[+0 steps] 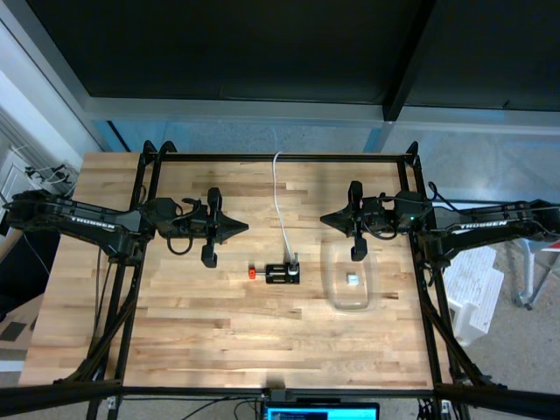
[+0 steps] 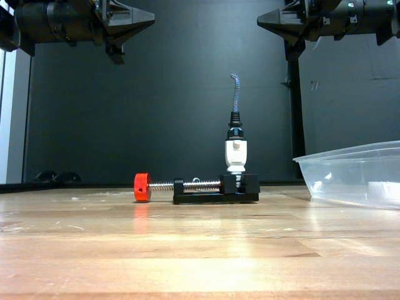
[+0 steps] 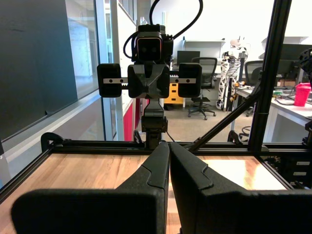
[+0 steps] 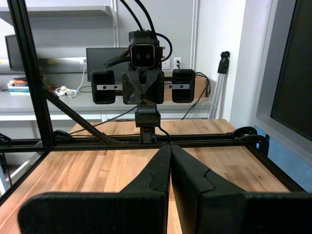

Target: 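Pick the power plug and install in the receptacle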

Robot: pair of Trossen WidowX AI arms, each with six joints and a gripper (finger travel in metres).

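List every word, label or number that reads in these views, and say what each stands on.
"TROSSEN": on the left arm, whose left gripper hangs shut over the table's left half.
"TROSSEN": on the right arm, whose right gripper hangs shut over the right half.
Too blurred to read: the laptop screen at the near edge and the papers right of the table.

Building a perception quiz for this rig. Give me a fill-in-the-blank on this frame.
1. The left gripper hovers high, left of the clamp, jaws ____.
2. The right gripper hovers high, jaws shut; the clear tray lies to the clamp's ____.
3. The receptacle stands upright in the clamp, whose knob is ____.
Missing: shut; right; red.
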